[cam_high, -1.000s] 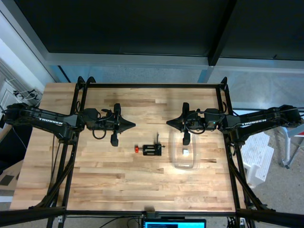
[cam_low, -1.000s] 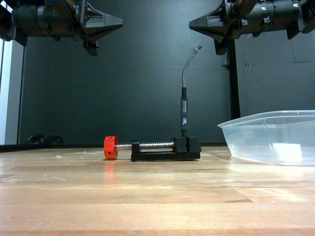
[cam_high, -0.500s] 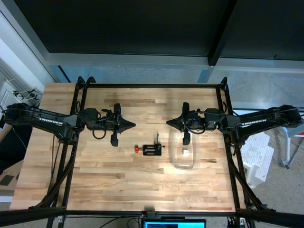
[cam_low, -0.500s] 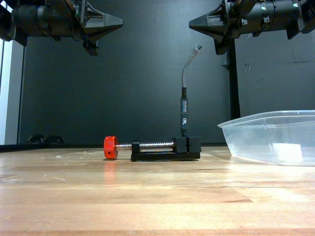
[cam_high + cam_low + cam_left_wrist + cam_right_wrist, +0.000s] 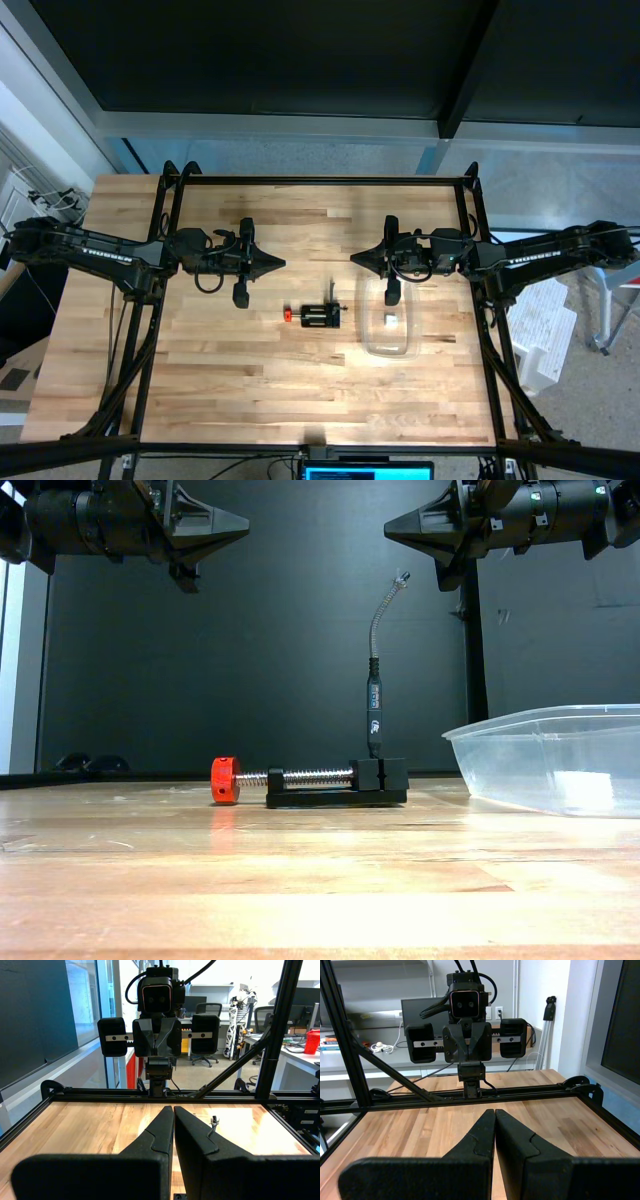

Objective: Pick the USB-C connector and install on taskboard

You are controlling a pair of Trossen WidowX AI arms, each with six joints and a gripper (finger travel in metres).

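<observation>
The taskboard (image 5: 318, 316) is a small black block with a red-orange knob (image 5: 224, 780), lying mid-table. The USB-C connector (image 5: 373, 706) stands upright in the block's right end (image 5: 380, 777), a slender dark plug with a thin silvery cable curving up from it; the cable tip also shows in the left wrist view (image 5: 214, 1122). My left gripper (image 5: 282, 264) hangs shut and empty, high above the table to the left of the block. My right gripper (image 5: 353, 258) hangs shut and empty, high up on the right, facing the left one. Neither touches anything.
A clear plastic tray (image 5: 388, 340) lies right of the block, under the right arm, with a small whitish square piece (image 5: 392, 320) in it. A black metal frame (image 5: 320, 181) runs around the table. The tray's rim (image 5: 540, 720) stands higher than the block.
</observation>
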